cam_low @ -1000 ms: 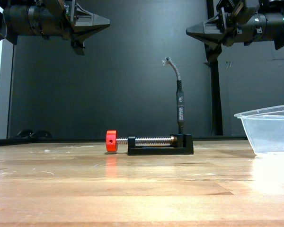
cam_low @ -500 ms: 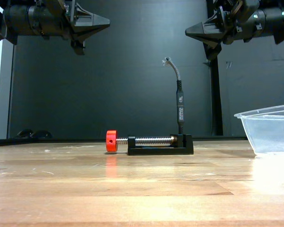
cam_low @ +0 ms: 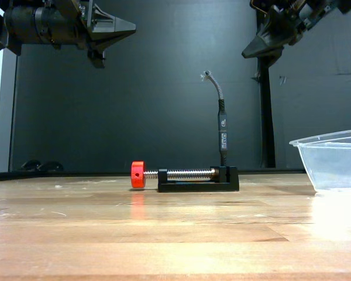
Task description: Remove the USB-C connector from the USB-C receptacle and place in the container
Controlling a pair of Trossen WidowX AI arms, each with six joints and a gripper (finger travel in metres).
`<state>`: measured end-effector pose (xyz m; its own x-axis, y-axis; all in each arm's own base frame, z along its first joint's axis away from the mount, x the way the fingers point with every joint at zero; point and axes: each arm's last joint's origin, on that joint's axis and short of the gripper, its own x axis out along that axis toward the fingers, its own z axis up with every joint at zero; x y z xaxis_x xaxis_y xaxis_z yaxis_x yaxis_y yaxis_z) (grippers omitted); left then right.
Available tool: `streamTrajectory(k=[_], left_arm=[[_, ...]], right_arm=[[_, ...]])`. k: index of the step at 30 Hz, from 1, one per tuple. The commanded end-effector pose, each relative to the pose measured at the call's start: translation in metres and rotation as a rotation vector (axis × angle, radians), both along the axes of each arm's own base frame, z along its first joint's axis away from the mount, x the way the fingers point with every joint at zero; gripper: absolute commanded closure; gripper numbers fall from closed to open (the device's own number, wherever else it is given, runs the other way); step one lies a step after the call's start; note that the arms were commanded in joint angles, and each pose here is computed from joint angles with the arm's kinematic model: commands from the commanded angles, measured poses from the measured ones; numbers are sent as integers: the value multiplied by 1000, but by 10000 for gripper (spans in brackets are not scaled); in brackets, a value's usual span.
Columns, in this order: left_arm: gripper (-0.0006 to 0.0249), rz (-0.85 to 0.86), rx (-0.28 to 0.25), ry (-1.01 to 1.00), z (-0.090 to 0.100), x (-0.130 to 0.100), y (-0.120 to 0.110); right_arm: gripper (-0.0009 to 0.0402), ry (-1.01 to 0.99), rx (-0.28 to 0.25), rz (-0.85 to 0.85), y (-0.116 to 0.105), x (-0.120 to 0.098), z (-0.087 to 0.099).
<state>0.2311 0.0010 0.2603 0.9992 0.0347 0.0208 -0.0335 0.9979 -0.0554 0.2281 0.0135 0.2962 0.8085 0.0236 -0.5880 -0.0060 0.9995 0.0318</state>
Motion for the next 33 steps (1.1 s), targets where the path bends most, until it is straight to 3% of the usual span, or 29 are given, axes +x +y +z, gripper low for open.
streamTrajectory(k=[1, 14, 24, 33], left_arm=[[243, 0, 0, 0, 0, 0, 0], [243, 0, 0, 0, 0, 0, 0], [243, 0, 0, 0, 0, 0, 0], [243, 0, 0, 0, 0, 0, 0]], right_arm=[[393, 71, 1, 13, 7, 10, 5], [393, 351, -24, 38, 33, 51, 11], [393, 421, -23, 39, 44, 78, 18], [393, 460, -26, 38, 48, 93, 12]])
